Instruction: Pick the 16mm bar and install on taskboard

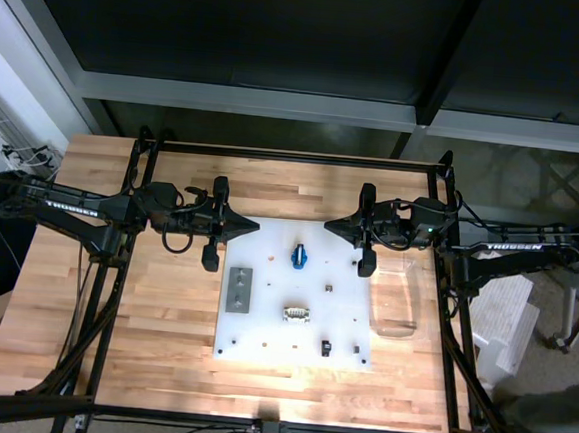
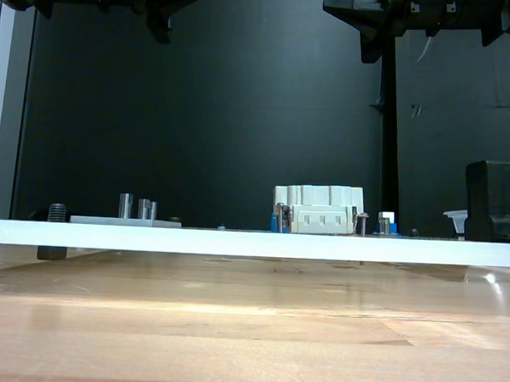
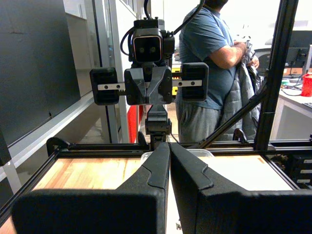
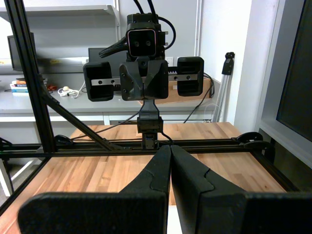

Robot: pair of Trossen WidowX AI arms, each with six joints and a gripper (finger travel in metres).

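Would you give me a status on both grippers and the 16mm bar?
Left gripper shut, empty, high over far left corner of taskboard. Right gripper shut, empty, facing it. 16mm bar not held; location cannot tell. Blue part on board below the gap.

On my table [image 1: 112,303] I count two grippers, left gripper [image 1: 252,226] and right gripper [image 1: 331,225], one white taskboard [image 1: 261,320], one grey block [image 1: 237,291], one blue fitting [image 1: 298,256], one white connector [image 1: 296,314], one clear tub [image 1: 395,303].
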